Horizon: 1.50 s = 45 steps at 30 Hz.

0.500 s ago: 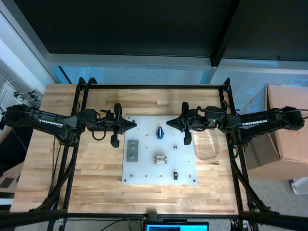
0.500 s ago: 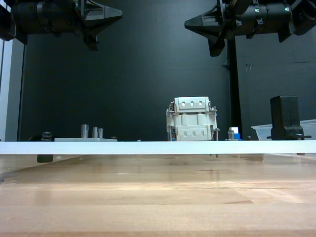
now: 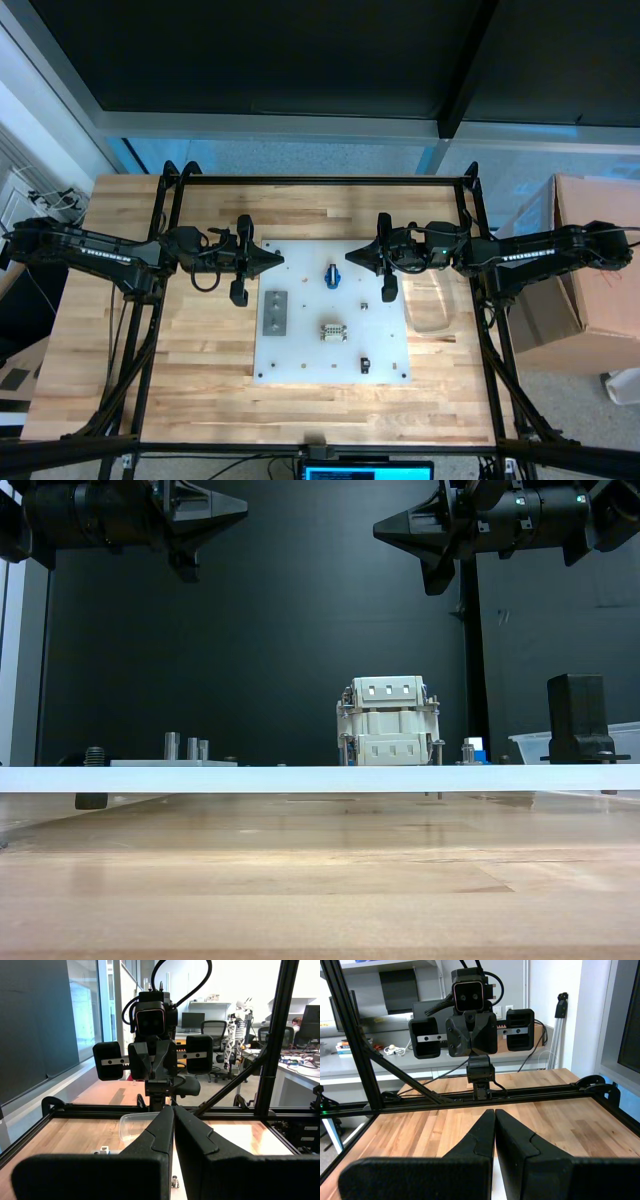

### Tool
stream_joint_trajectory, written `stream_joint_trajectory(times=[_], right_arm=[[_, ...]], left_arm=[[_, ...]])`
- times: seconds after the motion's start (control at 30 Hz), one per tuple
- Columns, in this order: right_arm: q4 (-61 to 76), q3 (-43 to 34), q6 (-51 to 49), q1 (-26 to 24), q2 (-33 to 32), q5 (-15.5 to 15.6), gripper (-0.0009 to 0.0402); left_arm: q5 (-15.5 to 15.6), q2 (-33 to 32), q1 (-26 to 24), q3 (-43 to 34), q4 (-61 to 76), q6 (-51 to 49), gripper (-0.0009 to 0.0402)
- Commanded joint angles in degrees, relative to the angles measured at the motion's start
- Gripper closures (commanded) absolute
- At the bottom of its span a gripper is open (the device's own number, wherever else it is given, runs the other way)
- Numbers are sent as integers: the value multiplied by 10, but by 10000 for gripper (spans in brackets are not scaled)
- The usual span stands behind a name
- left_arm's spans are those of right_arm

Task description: Remove the HAN10E connector from the taskboard and place in the container

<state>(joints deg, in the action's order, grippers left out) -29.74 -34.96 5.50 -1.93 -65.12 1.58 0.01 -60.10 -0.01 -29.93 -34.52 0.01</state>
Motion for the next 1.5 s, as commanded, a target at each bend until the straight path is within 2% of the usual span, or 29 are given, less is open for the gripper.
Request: stream_joint_trajectory(times=[0.03, 0.1, 0.23, 0.4, 0.53, 0.6, 0.8, 0.93, 1.13, 1.33, 1.5], right_arm=[[18, -5, 0, 2, 2, 14, 393], [74, -26, 0, 7, 0, 26, 393], [228, -93, -5, 37, -20, 26, 393], [391, -184, -1, 87, -80, 23, 393], [525, -269, 2, 125, -146, -22, 393], [583, -311, 16, 135, -177, -33, 393], [720, -433, 67, 141, -258, -37, 393], [811, -511, 82, 143, -311, -55, 393], [925, -615, 104, 146, -382, -55, 393], [1006, -698, 120, 153, -431, -55, 392], [1045, -758, 121, 160, -460, -54, 362]], left_arm=[[0, 0, 0, 0, 0, 0, 393], [0, 0, 0, 0, 0, 0, 393], [0, 0, 0, 0, 0, 0, 393], [0, 0, 0, 0, 0, 0, 393], [0, 0, 0, 0, 0, 0, 393], [0, 0, 0, 0, 0, 0, 393], [0, 0, 0, 0, 0, 0, 393], [0, 0, 0, 0, 0, 0, 393], [0, 0, 0, 0, 0, 0, 393], [0, 0, 0, 0, 0, 0, 393], [0, 0, 0, 0, 0, 0, 393]])
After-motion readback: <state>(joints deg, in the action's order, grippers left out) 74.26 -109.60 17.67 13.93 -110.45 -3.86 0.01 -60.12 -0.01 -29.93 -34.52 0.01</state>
